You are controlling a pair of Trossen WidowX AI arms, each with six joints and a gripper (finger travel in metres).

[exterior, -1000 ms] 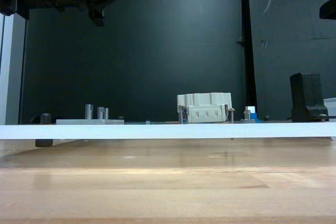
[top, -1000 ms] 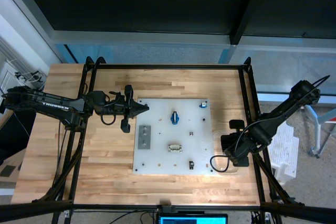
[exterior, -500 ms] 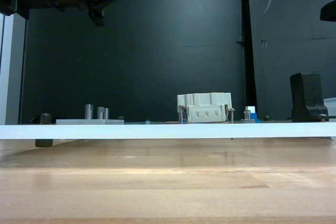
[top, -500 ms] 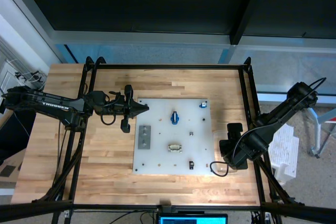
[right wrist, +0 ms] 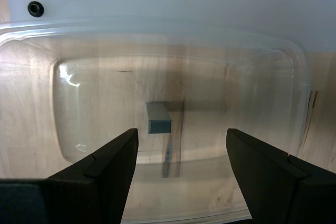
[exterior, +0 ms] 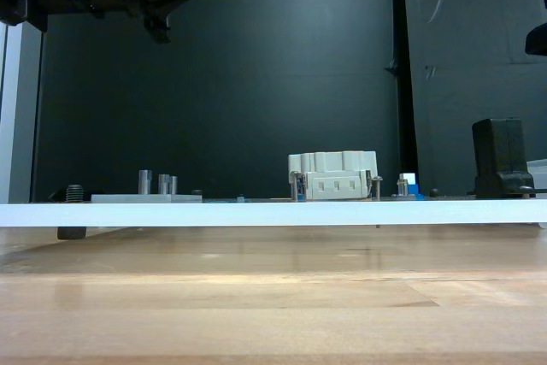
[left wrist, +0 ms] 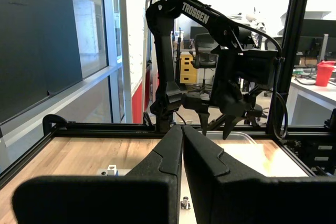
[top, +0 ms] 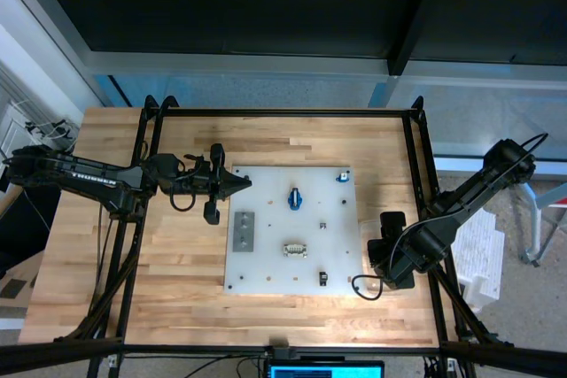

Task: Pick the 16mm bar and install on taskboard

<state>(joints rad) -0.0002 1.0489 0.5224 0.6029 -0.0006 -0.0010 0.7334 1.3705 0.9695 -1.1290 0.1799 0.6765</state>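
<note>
Wooden surface carries the taskboard, with a dark panel behind. I read the left claw as closed and empty, the board's left edge under its tip. Right claw is wide open above the clear tray. The 16mm bar lies in the tray between its fingers, clear of both.

Our left arm stretched level and inward, left hand held high, its fingers pressed together, our right arm bent down at our right side, right hand pointing downward, fingers spread apart
</note>
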